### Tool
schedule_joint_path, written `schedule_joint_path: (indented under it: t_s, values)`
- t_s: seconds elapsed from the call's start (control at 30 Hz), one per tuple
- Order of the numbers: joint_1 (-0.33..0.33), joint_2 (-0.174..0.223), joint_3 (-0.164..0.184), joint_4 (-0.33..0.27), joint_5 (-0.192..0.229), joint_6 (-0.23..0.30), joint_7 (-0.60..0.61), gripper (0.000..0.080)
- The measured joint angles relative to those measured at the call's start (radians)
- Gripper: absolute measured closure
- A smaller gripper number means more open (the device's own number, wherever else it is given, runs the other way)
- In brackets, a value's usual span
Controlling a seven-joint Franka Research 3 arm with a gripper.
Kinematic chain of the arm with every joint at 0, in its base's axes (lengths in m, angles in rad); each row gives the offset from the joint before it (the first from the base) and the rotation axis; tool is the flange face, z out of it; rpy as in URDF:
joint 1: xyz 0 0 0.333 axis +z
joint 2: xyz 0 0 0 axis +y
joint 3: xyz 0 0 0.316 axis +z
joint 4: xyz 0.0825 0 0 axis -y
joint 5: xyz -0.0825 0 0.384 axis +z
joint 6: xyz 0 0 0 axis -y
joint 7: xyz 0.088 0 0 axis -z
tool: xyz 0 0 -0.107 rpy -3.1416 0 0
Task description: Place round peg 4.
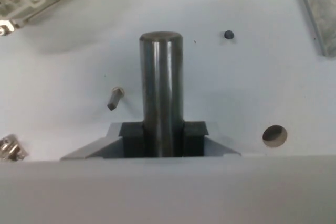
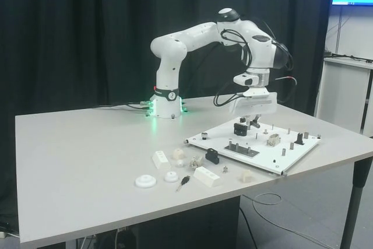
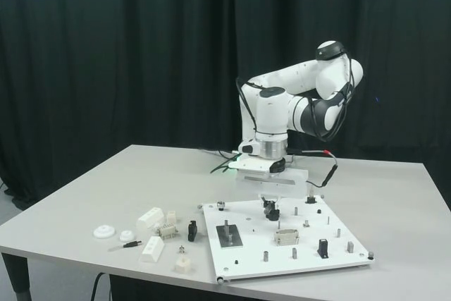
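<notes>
One round peg [image 1: 161, 95], dark grey, is held upright between the gripper [image 1: 161, 141] fingers, just above the white board [image 1: 236, 87]. Placement is judged not yet done: peg is gripped, no seating visible. An open hole [image 1: 274, 135] is seen at approx. 4 o'clock of the peg; whether it's the target can't be told. A small pin [image 1: 115, 98] lies at 9 o'clock. Peg's lower end is hidden by the gripper body; in both room views, peg can't be made out above the bench [image 2: 87, 144].

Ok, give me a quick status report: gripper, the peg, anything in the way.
Gripper shut on grey round metal peg, peg upright above white board. Open round hole nearby. Small pin stands beside the peg, apart from it.
</notes>
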Motion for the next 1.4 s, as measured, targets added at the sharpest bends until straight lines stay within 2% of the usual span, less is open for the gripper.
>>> schedule_joint_path:
  t_s: [0.2,0.6,0.73,0.97,1.4]
  values:
    - [-0.001,0.000,-0.004,0.004,-0.017,0.007,0.001,0.0656]
    - [-0.039,0.000,-0.024,0.006,-0.081,0.073,-0.004,0.0656]
    - [-0.067,0.000,-0.027,0.009,-0.098,0.092,-0.028,0.0656]
    - [-0.133,0.000,-0.027,0.013,-0.103,0.114,-0.099,0.0656]
    - [-0.267,0.002,-0.025,0.040,-0.103,0.118,-0.219,0.0656]
